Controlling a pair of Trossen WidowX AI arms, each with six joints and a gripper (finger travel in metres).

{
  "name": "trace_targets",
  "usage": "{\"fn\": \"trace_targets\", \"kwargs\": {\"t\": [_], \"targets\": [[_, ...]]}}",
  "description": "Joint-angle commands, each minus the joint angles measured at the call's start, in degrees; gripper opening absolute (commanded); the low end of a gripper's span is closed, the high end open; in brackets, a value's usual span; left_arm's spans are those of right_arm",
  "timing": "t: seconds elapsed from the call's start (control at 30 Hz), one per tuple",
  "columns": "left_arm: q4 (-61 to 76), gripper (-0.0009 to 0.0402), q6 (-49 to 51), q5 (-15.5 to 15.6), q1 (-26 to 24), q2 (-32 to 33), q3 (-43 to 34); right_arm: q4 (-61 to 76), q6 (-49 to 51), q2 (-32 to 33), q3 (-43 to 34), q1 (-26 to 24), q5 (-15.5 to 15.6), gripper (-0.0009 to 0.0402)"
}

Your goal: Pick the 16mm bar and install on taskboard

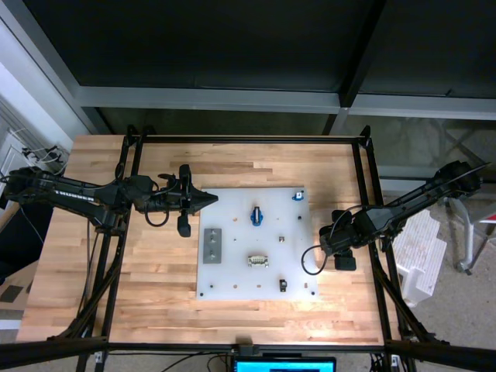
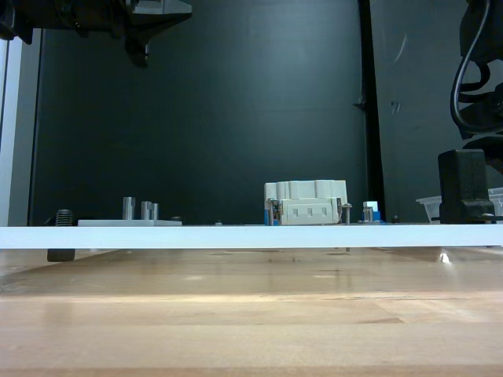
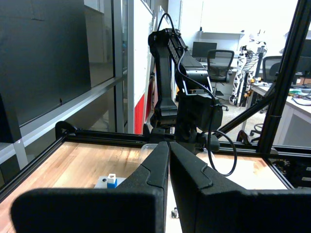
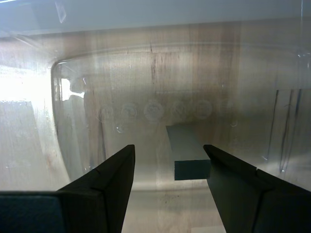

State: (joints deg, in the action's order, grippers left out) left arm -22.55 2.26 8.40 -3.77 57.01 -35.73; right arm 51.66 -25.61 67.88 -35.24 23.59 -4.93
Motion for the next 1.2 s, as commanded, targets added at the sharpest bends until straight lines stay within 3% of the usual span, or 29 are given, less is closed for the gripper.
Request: {"fn": "trace_targets", "kwargs": {"t": [0.03, 1.2], "targets": [[0.0, 0.0001, 0.0, 0.0, 0.0, 0.0, 0.0, 0.1, -0.4, 0.0, 0.0, 0.0, -0.7, 0.0177], [0.0, 0.0001, 0.0, 0.0, 0.0, 0.0, 0.0, 0.3, -1.1, 0.0, 0.0, -0.3, -2.1, 0.0073]]}}
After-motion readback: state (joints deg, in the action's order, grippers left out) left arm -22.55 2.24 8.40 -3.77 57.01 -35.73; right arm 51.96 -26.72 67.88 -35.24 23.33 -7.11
